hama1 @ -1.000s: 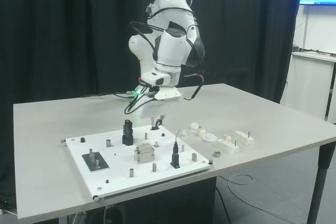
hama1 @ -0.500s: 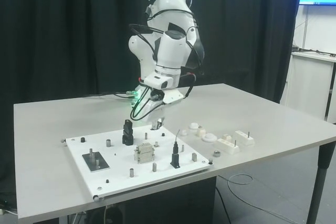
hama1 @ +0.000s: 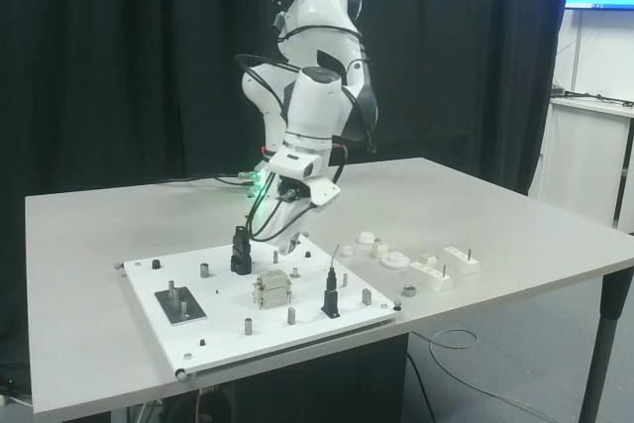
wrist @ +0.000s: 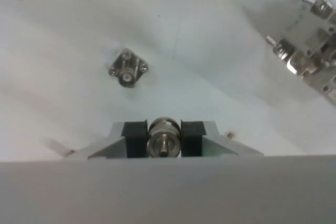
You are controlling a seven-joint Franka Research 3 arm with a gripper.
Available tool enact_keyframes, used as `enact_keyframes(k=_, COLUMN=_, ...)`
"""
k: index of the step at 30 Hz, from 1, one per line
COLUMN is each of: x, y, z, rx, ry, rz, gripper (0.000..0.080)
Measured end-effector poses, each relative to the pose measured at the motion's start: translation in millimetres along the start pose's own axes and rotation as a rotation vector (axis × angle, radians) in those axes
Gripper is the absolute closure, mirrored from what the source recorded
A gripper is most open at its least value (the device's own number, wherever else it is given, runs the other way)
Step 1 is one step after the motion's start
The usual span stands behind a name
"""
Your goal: Insert BNC.
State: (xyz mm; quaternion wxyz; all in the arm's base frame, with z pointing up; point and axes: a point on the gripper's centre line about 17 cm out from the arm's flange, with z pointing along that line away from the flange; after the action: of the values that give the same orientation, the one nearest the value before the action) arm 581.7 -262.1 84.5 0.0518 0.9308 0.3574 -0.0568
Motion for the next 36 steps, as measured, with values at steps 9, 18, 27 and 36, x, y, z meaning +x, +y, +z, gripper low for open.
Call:
enact_keyframes(k=9, x=-0.2, y=5.2, z=1.0, rx=0.001, ry=0.042, rz=-0.029, gripper=0.0673)
enact_keyframes(k=18, x=11.5, y=1.4, z=0.3, rx=0.016, ry=0.098, rz=-0.046, gripper=0.0673)
enact_keyframes(k=27, x=12.6, y=-6.1, z=5.3, rx=0.032, ry=0.102, rz=-0.043, gripper=0.0673)
enact_keyframes(k=36, x=8.6, y=-13.6, z=12.1, rx=0.052, ry=0.093, rz=0.039, gripper=0.0673)
